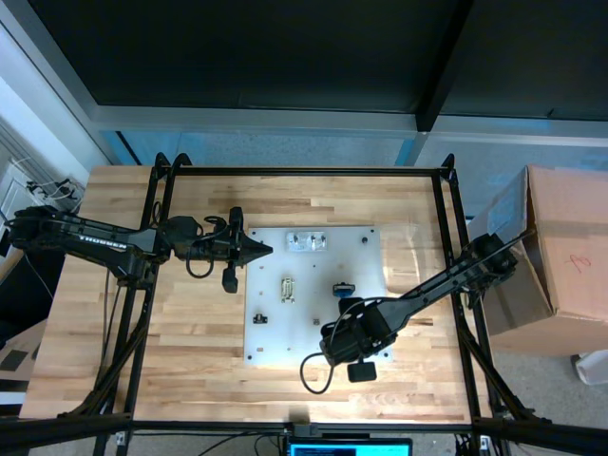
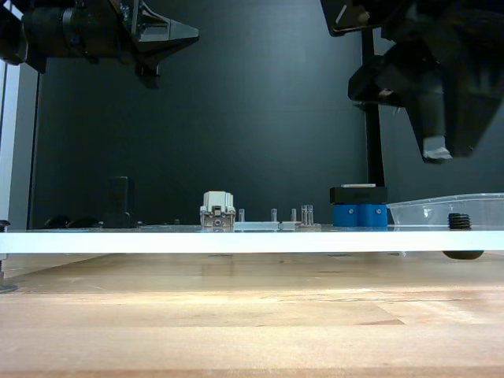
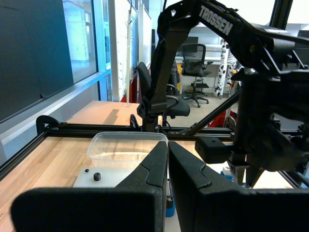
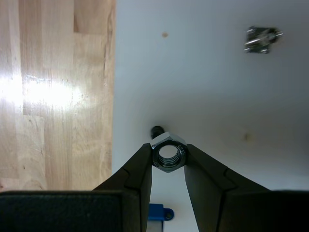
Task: Unfasten the M12 nut and place it in the container
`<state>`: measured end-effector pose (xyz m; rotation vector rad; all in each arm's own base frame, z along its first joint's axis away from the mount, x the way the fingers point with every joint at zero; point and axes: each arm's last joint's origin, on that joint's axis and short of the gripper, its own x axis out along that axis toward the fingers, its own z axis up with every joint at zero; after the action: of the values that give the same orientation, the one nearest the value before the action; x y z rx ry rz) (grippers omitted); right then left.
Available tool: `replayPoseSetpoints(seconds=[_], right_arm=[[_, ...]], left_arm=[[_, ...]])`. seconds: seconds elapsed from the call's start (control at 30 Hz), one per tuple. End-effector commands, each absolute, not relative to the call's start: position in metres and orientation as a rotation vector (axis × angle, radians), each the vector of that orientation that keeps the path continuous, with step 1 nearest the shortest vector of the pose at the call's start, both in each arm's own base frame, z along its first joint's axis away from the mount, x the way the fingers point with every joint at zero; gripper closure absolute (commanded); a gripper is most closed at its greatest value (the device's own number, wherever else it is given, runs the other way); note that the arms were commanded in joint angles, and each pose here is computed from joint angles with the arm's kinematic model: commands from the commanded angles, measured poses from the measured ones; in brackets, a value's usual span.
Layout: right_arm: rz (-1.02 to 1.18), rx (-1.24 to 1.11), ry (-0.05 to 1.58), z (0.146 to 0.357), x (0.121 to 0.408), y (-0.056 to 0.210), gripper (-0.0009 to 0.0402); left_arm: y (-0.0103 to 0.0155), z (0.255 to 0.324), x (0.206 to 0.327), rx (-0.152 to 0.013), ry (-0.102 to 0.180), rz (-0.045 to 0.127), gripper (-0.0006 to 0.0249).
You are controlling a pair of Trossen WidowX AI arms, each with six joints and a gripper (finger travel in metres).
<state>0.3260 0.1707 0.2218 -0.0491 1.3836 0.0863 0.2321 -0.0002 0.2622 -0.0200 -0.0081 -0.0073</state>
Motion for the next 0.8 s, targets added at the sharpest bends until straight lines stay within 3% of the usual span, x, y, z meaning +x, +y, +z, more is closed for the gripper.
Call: replayPoseSetpoints(seconds=[0.03, 0.37, 0.8], right_arm=[[0.089, -0.052, 1.379, 0.233, 0.323, 0.163, 0.0381], [0.080, -0.079, 1.363, 0.264, 0.297, 0.108, 0.0382], [-0.117, 0.071, 1.380, 0.256, 0.240, 0.023, 0.0381]], left_arm=[[-0.0002, 0.2623, 0.232, -0.020, -0.008, -0.007, 0.0243], [-0.0002, 0.2623, 0.232, -0.020, -0.008, -0.007, 0.0243], [-0.0002, 0.2623, 0.232, -0.020, -0.009, -0.007, 0.0243]])
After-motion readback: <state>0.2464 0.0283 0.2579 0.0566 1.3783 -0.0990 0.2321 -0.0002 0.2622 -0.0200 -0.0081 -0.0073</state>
